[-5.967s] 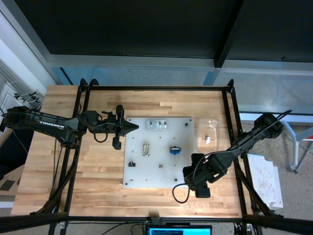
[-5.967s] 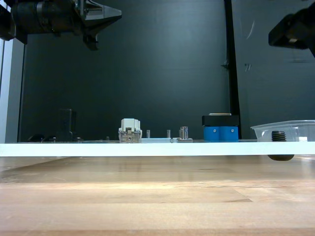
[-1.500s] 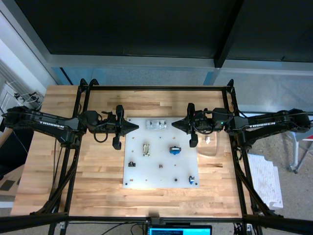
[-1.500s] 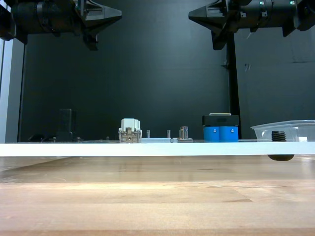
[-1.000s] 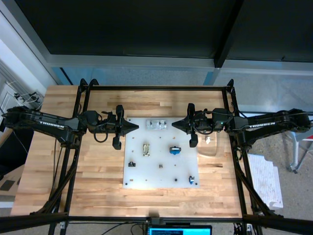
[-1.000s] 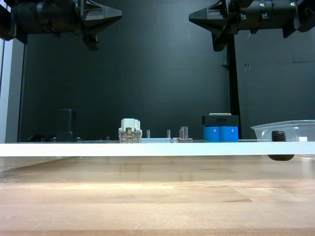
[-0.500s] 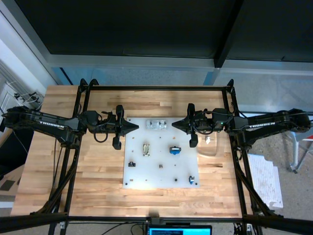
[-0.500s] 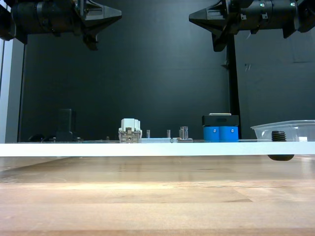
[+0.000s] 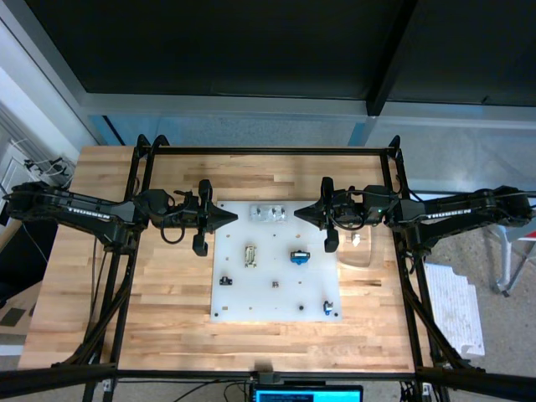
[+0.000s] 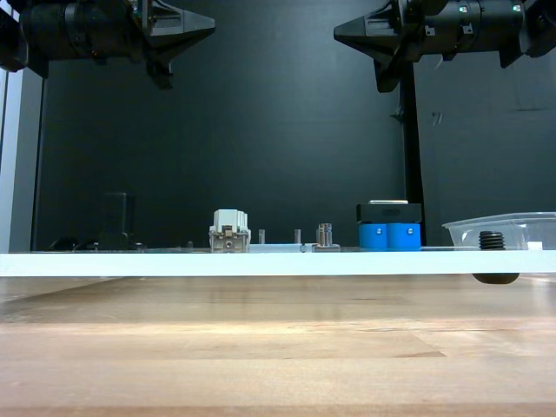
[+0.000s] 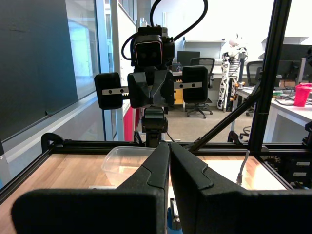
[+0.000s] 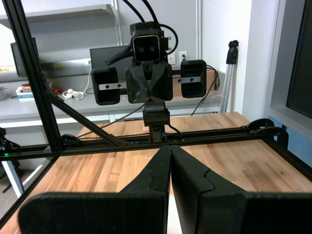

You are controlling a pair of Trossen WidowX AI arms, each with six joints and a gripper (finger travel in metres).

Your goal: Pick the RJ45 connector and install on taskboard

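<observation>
As left gripper (image 9: 233, 218) faces right gripper (image 9: 299, 214), taskboard (image 9: 251, 295) underlies.

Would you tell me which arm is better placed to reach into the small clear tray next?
Right, probably. The right gripper hangs, jaws shut, over the taskboard near its right edge, the clear tray beneath its arm. The left gripper, also shut, hangs at the left edge, the whole board away.

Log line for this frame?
left gripper: shut, raised by flat white square taskboard far-left part | right gripper: shut, raised by far-right part | held: nothing
</observation>
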